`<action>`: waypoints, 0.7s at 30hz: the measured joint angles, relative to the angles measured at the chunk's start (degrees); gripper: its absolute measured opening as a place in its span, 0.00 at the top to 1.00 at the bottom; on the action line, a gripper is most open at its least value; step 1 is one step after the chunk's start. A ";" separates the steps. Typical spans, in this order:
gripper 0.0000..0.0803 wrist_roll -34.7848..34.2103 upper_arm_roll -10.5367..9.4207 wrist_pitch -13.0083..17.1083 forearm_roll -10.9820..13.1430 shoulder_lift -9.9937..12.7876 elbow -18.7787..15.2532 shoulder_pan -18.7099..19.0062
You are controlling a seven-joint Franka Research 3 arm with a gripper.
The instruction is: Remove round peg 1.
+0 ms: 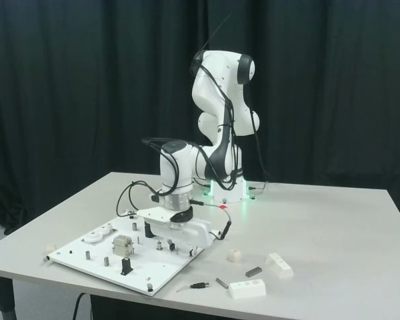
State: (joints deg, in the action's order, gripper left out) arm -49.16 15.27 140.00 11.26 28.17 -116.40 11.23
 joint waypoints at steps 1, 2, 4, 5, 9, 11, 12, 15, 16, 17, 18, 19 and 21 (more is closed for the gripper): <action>0.15 0.00 0.00 0.15 0.00 0.00 -0.09 0.00; 0.15 0.00 0.00 0.26 0.00 0.00 -0.16 -0.01; 0.15 0.00 0.01 0.47 0.00 0.00 -0.28 -0.03; 0.15 0.00 0.02 0.58 0.00 0.00 -0.32 -0.03; 0.39 0.00 0.02 1.06 0.00 0.01 -0.44 -0.13; 0.39 0.00 0.03 1.31 0.00 0.03 -0.52 -0.21; 0.39 0.01 0.03 1.42 0.00 0.04 -0.55 -0.25; 0.82 0.08 0.12 1.78 -0.01 0.13 -0.61 -0.36; 0.82 0.14 0.23 1.87 -0.03 0.16 -0.64 -0.40; 0.82 0.27 0.32 1.99 -0.03 0.19 -0.67 -0.44; 0.82 0.48 0.34 2.15 -0.03 0.21 -0.69 -0.52; 0.82 0.70 0.34 2.31 -0.03 0.24 -0.70 -0.60; 0.96 1.14 0.33 2.55 -0.02 0.29 -0.70 -0.72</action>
State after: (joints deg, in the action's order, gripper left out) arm -48.02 15.60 142.54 11.24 28.46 -117.09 10.51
